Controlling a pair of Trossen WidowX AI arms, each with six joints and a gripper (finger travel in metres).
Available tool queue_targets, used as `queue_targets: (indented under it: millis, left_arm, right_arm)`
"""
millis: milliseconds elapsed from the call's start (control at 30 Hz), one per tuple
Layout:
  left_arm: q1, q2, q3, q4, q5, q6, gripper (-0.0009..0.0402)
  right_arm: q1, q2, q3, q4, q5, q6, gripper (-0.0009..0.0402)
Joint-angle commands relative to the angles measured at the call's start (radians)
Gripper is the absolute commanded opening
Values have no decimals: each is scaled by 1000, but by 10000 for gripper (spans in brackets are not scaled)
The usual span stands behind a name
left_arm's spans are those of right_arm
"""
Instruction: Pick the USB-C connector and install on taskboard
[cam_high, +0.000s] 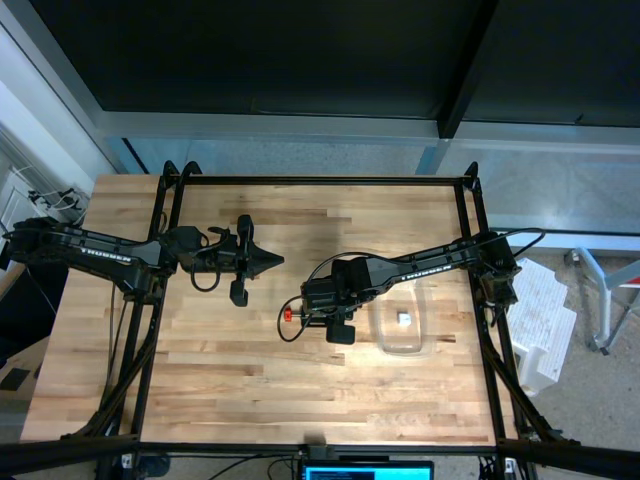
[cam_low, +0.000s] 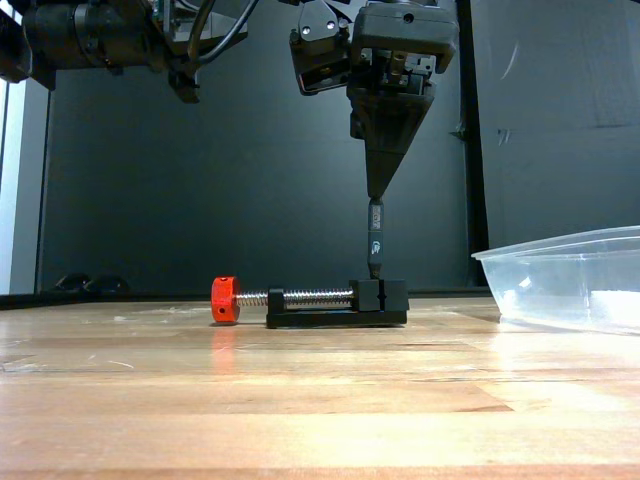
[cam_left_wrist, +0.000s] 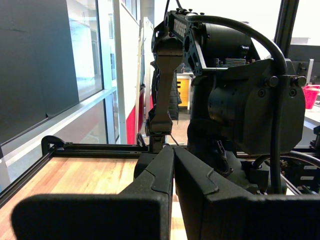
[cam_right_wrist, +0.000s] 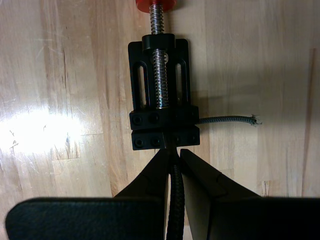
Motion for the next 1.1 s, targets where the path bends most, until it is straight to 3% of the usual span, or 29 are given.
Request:
queue_targets:
  millis: [33,600,800,1100]
  left_arm:
    - [0,0,0,0,0,0,0]
    - [0,0,0,0,0,0,0]
    - [0,0,0,0,0,0,0]
    - [0,0,0,0,0,0,0]
  right_arm:
    - [1,-5,0,3,0,-3,37]
    - [3,-102,0,-45,0,-32,205]
    - [3,-136,-1,-55,0,-41,227]
    - [7,-138,-1,-60,-1,-48,226]
